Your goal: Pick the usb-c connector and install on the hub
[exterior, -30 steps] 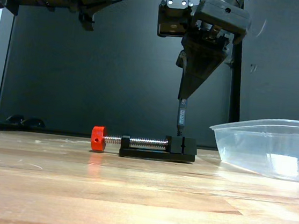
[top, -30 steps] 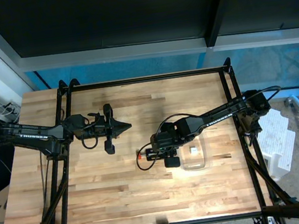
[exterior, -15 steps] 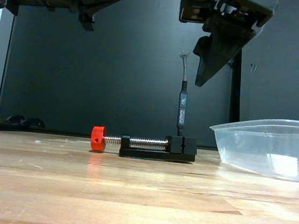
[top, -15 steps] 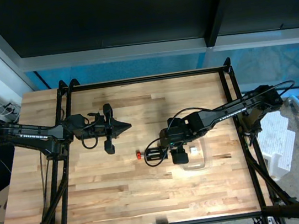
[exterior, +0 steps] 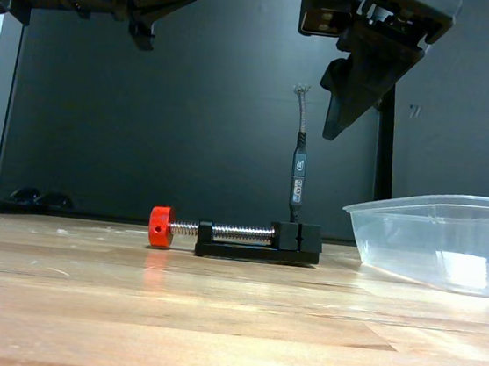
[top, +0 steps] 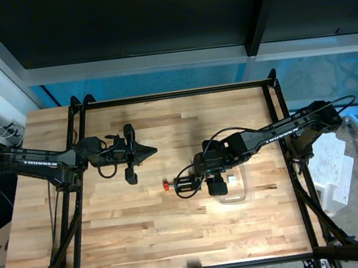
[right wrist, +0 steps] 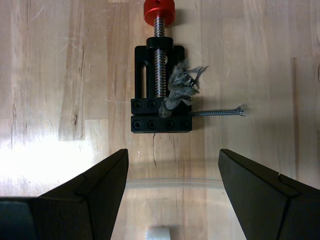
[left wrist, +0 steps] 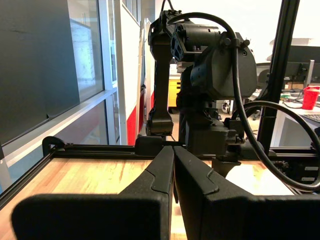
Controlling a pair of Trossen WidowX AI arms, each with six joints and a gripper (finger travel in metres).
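The usb-c connector [exterior: 298,176] stands upright on its own in the block end of a small black clamp [exterior: 256,239] with a red knob [exterior: 160,225]. Its frayed cable end [right wrist: 181,87] points straight up. No gripper touches it, and how deep it sits I cannot tell. My right gripper [exterior: 335,127] hangs open above and slightly right of the connector, and its fingers [right wrist: 107,170] straddle the clamp [right wrist: 161,117] from above. My left gripper [top: 153,151] is shut, high over the table's left half, far from the clamp [top: 185,185].
A clear plastic container [exterior: 437,240] sits just right of the clamp, with a small white piece [top: 231,180] inside it. Black frame rails [top: 173,95] run along the table's far and side edges. Bare wood lies in front of the clamp.
The right gripper let go of the connector, opened, then rose and shifted right. The connector stays standing in the clamp. The left arm has not moved.
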